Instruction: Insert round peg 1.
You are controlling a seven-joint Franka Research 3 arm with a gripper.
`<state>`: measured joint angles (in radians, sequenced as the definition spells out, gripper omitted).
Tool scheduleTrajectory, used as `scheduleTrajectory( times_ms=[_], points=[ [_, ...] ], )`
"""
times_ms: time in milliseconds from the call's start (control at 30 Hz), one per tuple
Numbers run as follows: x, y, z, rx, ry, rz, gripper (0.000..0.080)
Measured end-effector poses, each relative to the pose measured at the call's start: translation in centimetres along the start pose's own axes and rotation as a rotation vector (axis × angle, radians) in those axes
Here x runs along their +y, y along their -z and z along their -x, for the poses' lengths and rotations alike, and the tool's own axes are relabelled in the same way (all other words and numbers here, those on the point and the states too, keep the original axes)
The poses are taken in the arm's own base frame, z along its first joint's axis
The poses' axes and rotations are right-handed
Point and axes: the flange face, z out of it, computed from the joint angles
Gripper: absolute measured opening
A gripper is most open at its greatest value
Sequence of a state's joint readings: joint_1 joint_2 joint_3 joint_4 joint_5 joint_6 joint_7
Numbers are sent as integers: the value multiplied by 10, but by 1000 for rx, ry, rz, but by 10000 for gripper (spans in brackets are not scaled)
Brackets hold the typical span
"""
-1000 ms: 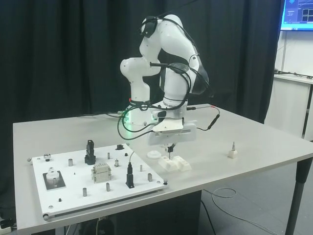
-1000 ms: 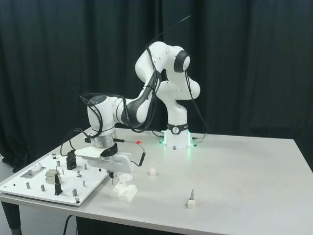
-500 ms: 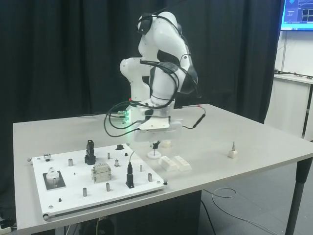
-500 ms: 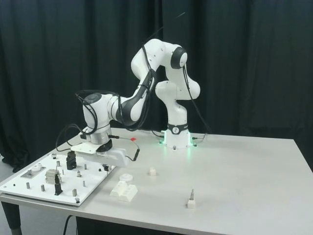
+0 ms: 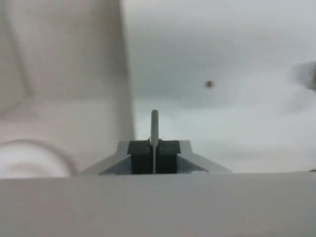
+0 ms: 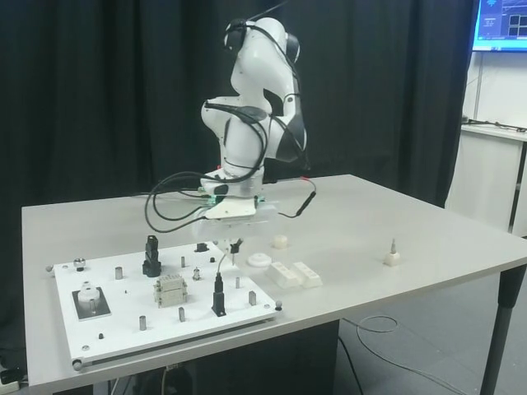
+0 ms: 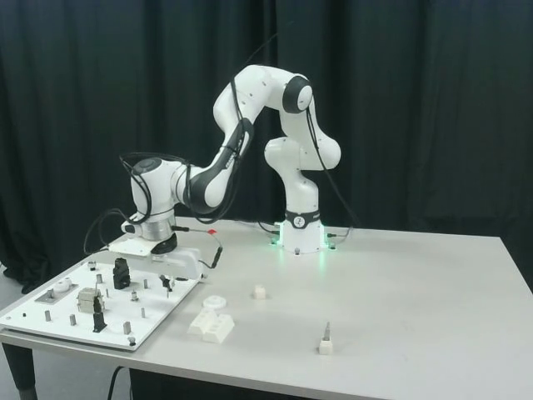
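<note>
- The robot's hand (image 5: 154, 157) is gripping a thin grey metal round peg (image 5: 154, 127): in the wrist view its two black fingertips are pressed together on the peg's upper end, and the shaft is sticking out beyond them.
- In the first room view the hand (image 6: 232, 244) is hovering over the right part of the flat white assembly board (image 6: 123, 325) on the grey counter (image 6: 428, 239), with the peg clear of the board's surface.
- So the pick-up is looking done and the carry is under way; the insertion itself is not yet done.
- The small white peg stands (image 6: 295, 275) and a white round disc (image 6: 260, 261) are lying on the counter just right of the board, apart from the hand.
- Which hole is meant cannot be told; the wrist view is showing one small dark spot (image 5: 209, 84) on the board, beyond the peg tip.
- Left to do, as a judgement: lining the peg up over its hole, lowering it straight, then letting go.
</note>
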<state>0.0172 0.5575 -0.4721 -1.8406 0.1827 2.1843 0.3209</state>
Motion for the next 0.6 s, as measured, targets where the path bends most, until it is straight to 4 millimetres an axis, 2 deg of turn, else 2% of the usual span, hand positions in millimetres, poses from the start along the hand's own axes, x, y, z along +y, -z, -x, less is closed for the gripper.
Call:
scheduleTrajectory(
  times_ms=[267,600],
  points=[
    [19,-5,-8,19,6,-8,27],
    [26,-5,-13,37,-7,-24,27]
  ],
)
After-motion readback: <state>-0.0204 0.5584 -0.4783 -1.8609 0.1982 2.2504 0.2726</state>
